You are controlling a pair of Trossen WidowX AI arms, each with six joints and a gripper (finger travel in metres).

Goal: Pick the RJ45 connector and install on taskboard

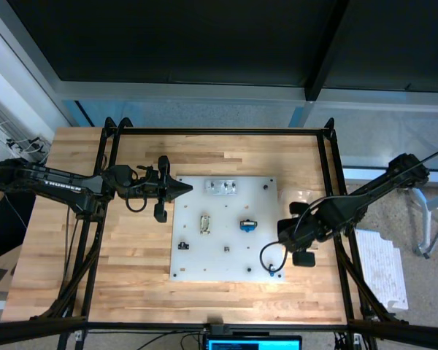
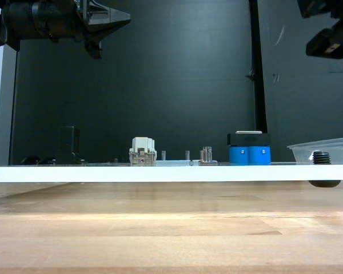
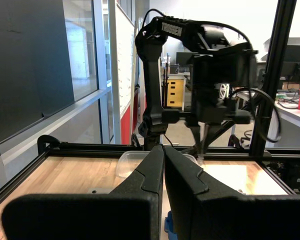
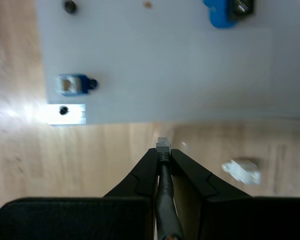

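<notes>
The taskboard [image 1: 226, 251] is a white square panel in the middle of the wooden table, also seen in the right wrist view [image 4: 165, 65]. My right gripper [image 4: 163, 150] hovers over the wood just off the board's right edge [image 1: 286, 232]. It is shut on a black cable right behind the RJ45 connector [image 4: 163, 143], whose small whitish tip sticks out past the fingertips and points toward the board. My left gripper [image 1: 181, 188] hangs shut and empty above the board's far left corner; its joined fingertips [image 3: 163, 148] point across at the right arm.
A second whitish plug [image 4: 242, 170] lies on the wood beside my right gripper. The board carries a blue fitting [image 1: 248, 225], a grey socket [image 1: 204, 223] and a silver block [image 1: 222, 187]. A clear tray [image 2: 326, 149] stands at the board's right. The black cable loops [image 1: 270, 257] over the board's near right corner.
</notes>
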